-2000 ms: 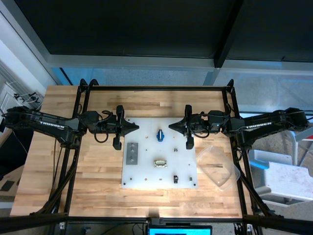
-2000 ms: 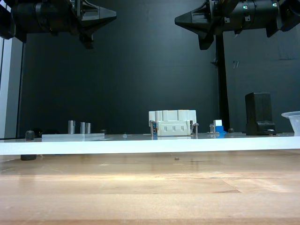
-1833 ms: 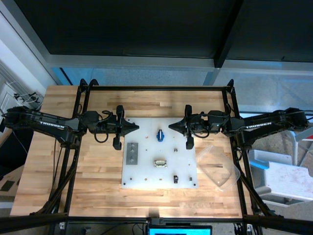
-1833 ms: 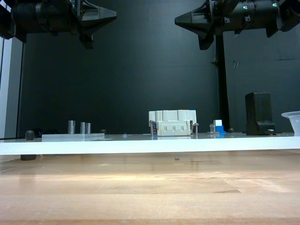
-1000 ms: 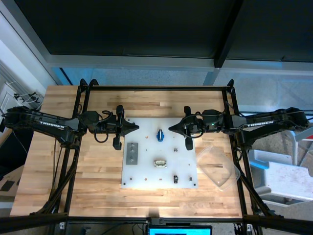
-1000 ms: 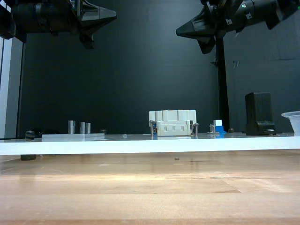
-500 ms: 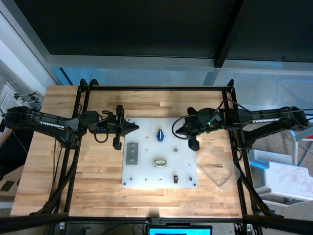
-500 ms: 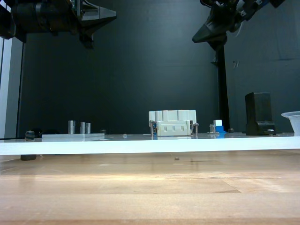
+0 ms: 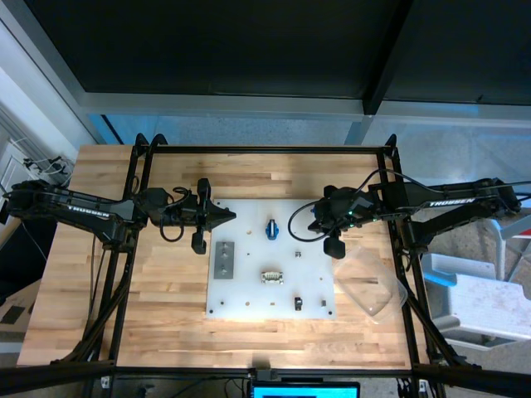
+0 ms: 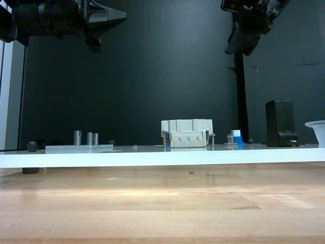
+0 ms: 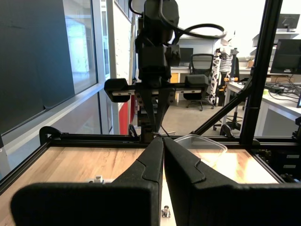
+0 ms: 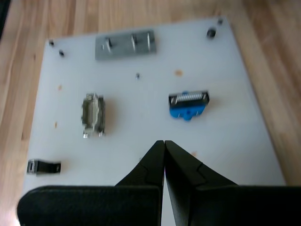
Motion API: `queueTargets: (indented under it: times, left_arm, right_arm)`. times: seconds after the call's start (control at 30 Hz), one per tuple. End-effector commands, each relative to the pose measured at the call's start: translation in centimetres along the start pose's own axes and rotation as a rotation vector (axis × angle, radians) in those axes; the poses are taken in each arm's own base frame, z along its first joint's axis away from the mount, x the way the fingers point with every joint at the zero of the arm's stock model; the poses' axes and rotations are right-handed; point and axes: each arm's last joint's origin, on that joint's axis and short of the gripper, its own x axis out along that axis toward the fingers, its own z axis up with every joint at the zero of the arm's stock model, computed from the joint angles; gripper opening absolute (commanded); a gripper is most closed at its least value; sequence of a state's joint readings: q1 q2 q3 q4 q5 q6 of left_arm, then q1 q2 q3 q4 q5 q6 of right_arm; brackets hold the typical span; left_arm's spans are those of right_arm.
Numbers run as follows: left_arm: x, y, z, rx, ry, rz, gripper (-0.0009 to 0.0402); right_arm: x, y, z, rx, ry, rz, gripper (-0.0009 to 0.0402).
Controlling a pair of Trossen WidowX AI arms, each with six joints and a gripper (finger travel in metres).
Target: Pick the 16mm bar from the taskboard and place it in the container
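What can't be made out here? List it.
- Which of the bars on the grey block is 16mm: blurred in right wrist view, tiny in high view.
- Container: cut off by the low view's right edge.
- Left tool, shut, hovers at the taskboard's far-left corner; right tool, shut, hangs above its right part.

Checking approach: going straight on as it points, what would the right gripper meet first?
Probably bare taskboard near the blue piece; depth unclear. The right gripper hangs above the board, the left gripper over its left edge.
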State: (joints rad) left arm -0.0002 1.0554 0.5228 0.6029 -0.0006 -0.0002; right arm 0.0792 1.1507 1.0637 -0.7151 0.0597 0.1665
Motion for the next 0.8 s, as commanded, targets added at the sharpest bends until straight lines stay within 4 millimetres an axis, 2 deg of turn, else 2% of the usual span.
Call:
queueTargets:
  times: [0.03, 0.33, 0.8]
  left_arm:
    - [0.0, 0.0, 0.0, 0.000, 0.000, 0.000, 0.0000]
    - [0.0, 0.0, 0.0, 0.000, 0.000, 0.000, 0.0000]
    - [0.0, 0.0, 0.0, 0.000, 0.000, 0.000, 0.0000]
  right_arm:
    - [0.1, 0.5, 0.0, 0.002, 0.070, -0.001, 0.0000]
    - [0.1, 2.2, 0.7, -0.014, 0.211, -0.016, 0.0000]
    - [1.9, 4.4, 0.2, -0.016, 0.410, -0.035, 0.0000]
